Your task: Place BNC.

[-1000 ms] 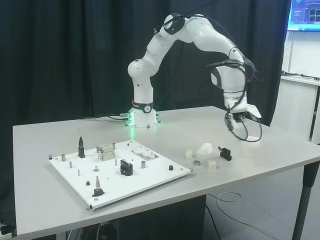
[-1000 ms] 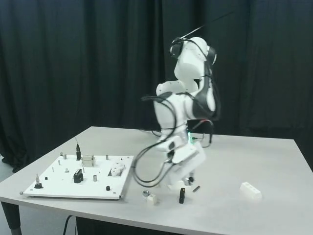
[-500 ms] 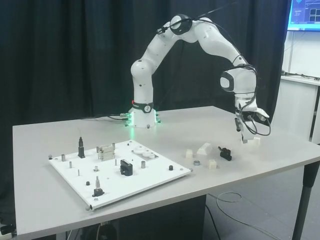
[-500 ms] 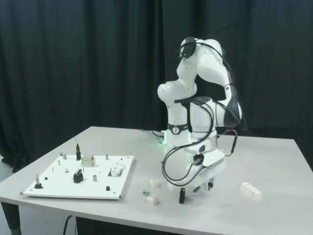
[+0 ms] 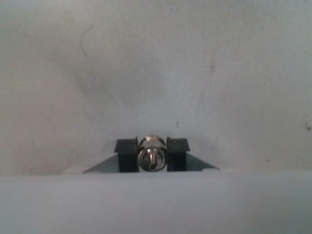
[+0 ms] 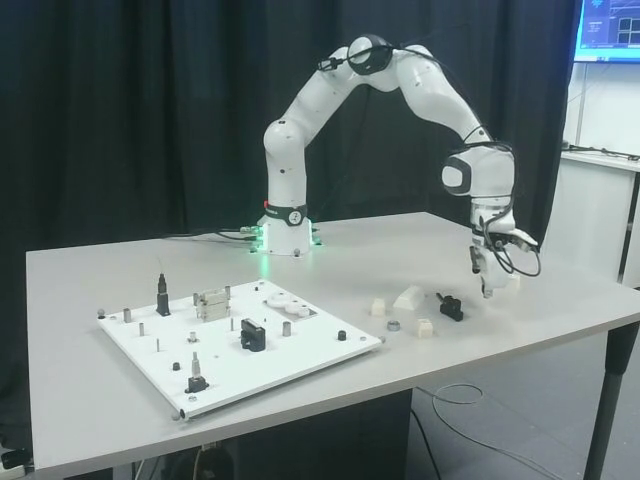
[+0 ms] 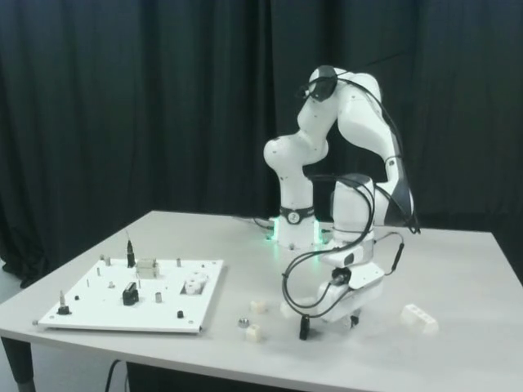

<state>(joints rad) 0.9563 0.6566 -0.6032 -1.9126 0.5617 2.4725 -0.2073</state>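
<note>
In the wrist view, a small metal BNC connector (image 5: 152, 146) sits between two black fingers (image 5: 126, 156), and my gripper (image 5: 152, 162) is shut on it above bare grey table. From the first room view my gripper (image 6: 486, 286) hangs low over the table's right part, just right of a small black part (image 6: 450, 306). The second room view shows my gripper (image 7: 352, 319) close to the tabletop, between that black part (image 7: 304, 327) and a white block (image 7: 419, 318).
A white board (image 6: 300, 365) with several mounted pegs and black fittings lies on the left half of the table. Loose white pieces (image 6: 408, 297) and a small ring (image 6: 395, 325) lie left of the gripper. The table's right edge (image 6: 600, 318) is near.
The arm has swung outward and stretched, carrying the gripper from above the loose pieces to a low spot over the table's right side, nearer the white block.
</note>
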